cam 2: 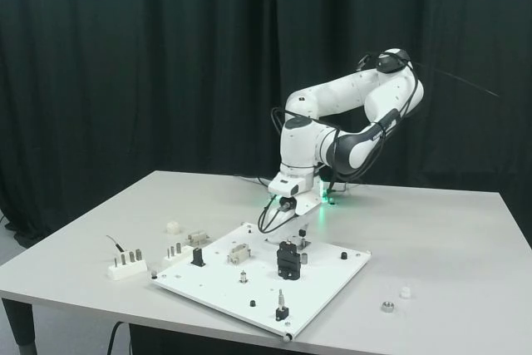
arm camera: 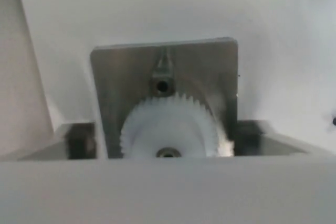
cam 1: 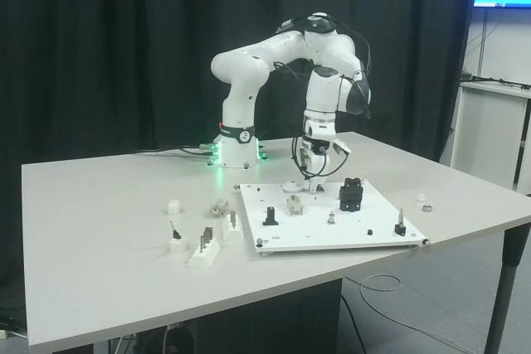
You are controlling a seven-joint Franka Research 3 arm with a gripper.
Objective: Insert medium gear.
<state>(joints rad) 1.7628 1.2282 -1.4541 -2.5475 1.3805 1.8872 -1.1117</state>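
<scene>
In the wrist view the white toothed medium gear [arm camera: 170, 124] lies flat on a grey metal plate [arm camera: 115, 77], with a shaft end showing in its centre hole. A second, bare peg [arm camera: 161, 85] stands on the plate just beyond the gear. My gripper [arm camera: 165, 140] straddles the gear with its fingers [arm camera: 81, 140] spread. A small gap shows on one side, and the gear's rim is close to the other finger. In the room views the gripper [cam 1: 315, 178] [cam 2: 281, 205] hangs low over the far edge of the white board [cam 1: 357, 234].
The white board [cam 2: 332, 288] carries a black block [cam 1: 351, 195] [cam 2: 288, 262] and several small pegs and fittings. Left of the board stand small white holders [cam 1: 203, 253] [cam 2: 126, 268]. Two small loose parts [cam 2: 395, 300] lie on the grey table to the board's right.
</scene>
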